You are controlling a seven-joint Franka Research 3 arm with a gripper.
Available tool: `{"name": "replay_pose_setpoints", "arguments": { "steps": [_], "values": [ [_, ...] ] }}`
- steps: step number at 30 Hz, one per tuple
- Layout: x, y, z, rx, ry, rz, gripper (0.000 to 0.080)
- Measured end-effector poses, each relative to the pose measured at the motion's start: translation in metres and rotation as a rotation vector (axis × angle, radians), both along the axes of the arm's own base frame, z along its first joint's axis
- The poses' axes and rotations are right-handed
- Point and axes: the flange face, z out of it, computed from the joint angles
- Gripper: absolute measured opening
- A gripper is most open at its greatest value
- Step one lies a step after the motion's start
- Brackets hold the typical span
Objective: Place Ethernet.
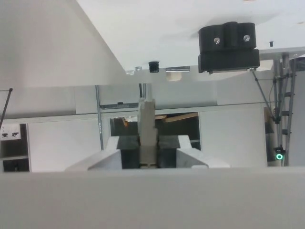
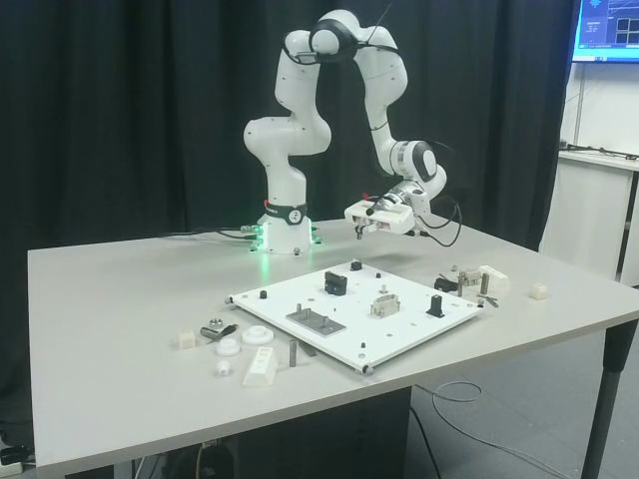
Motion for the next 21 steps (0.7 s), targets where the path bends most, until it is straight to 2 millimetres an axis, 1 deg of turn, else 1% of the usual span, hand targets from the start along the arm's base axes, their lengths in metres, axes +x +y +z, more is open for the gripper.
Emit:
{"name": "replay_pose_setpoints", "arguments": {
  "steps": [13, 21],
  "values": [
    [0.010, -0.002, 0.001, 0.022, -0.010, 0.003, 0.0074],
    [0.019, 0.007, 0.008, 0.066, -0.016, 0.018, 0.0074]
  ]
}}
